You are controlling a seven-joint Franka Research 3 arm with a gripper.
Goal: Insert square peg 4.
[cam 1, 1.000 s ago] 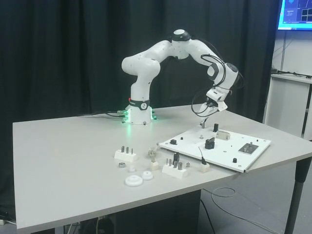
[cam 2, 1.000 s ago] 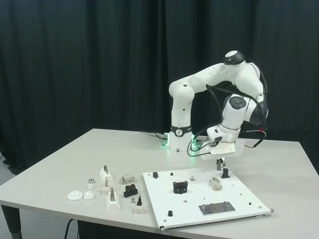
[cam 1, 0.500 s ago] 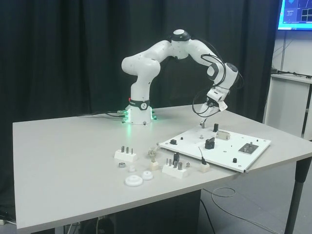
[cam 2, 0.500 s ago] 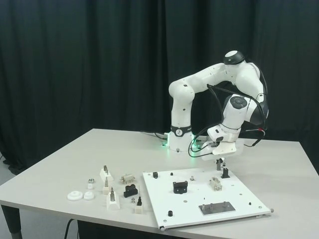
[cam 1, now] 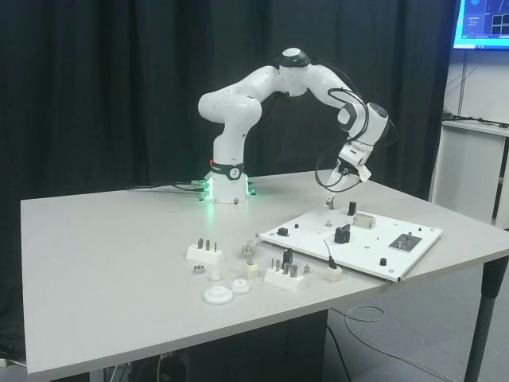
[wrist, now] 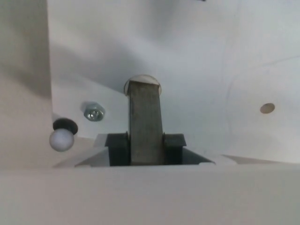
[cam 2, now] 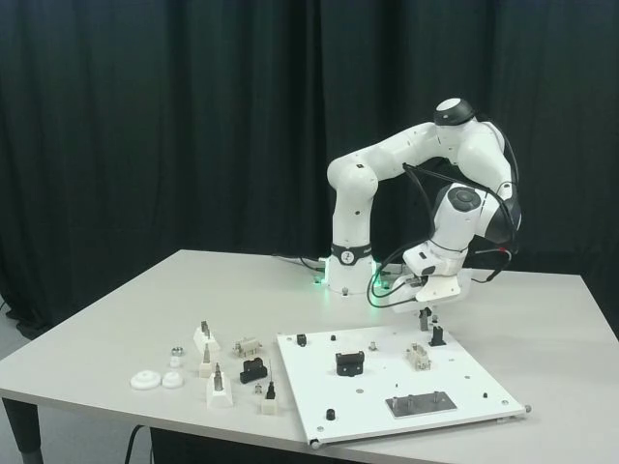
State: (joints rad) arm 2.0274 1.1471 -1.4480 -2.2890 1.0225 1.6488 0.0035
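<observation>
**Grey peg held above the white board**

Grey metal, I think, is what the peg (wrist: 146,123) is made of: a straight square bar with flat faces and sharp edges. My hand (wrist: 146,149) holds it now, the two black fingers (wrist: 117,147) closed on its opposite flat sides near the upper end, and the free end points down toward the board (wrist: 201,70). Under that end I see a pale round spot in the board, mostly hidden by the peg. I cannot tell if the hole is there, or if the tip is already touching.

In the room views my hand (cam 2: 427,311) hangs near the far edge of the board (cam 2: 484,382), close beside a black upright part (cam 2: 437,335). The board lies on the bench (cam 1: 103,239).

The peg looks stiff and small, so probably light, and it will not bend. The smooth faces may slip between the fingers if it jams, so the grip on two flat sides is right; it also keeps the peg from turning. Because the section is square, I judge that its corners must line up with the hole before I press down.

A nut (wrist: 94,113) and a white ball (wrist: 62,139) sit on the board just beside the peg.
</observation>
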